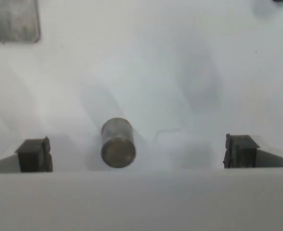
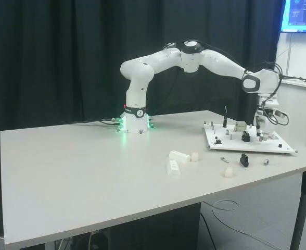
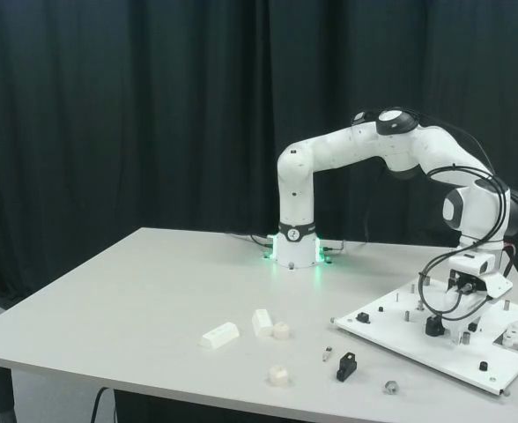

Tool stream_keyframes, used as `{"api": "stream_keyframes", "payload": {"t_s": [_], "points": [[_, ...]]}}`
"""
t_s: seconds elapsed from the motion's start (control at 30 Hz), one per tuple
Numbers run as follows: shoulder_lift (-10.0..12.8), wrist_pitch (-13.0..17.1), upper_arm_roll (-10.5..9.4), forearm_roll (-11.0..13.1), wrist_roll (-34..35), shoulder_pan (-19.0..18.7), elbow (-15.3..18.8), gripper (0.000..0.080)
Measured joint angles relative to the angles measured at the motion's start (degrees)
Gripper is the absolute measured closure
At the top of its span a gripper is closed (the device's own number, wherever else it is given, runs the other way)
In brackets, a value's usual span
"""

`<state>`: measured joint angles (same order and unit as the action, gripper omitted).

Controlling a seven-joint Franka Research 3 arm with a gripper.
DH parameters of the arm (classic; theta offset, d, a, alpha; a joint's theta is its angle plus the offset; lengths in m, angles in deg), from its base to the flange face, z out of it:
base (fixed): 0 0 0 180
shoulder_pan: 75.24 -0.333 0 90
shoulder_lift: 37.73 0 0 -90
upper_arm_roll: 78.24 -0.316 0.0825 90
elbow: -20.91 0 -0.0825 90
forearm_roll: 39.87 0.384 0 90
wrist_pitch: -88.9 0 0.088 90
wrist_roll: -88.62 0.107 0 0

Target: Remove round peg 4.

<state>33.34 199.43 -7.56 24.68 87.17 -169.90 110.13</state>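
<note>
around: white board on grey table, small black block and white blocks loose beside it | round peg upright on board, between fingertips, nearer one, touching neither | gripper jaws spread wide

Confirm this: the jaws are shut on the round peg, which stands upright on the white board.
Not quite. In the wrist view the gripper is open, jaws on either side of the round peg without touching it. The peg does stand upright on the white board.
</note>
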Motion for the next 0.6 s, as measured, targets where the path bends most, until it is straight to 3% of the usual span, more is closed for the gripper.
{"api": "stream_keyframes", "payload": {"t_s": [0.6], "points": [[-0.1, -0.1, -1.42, 0.1, 0.1, 0.8, -1.1, 0.0003]]}}
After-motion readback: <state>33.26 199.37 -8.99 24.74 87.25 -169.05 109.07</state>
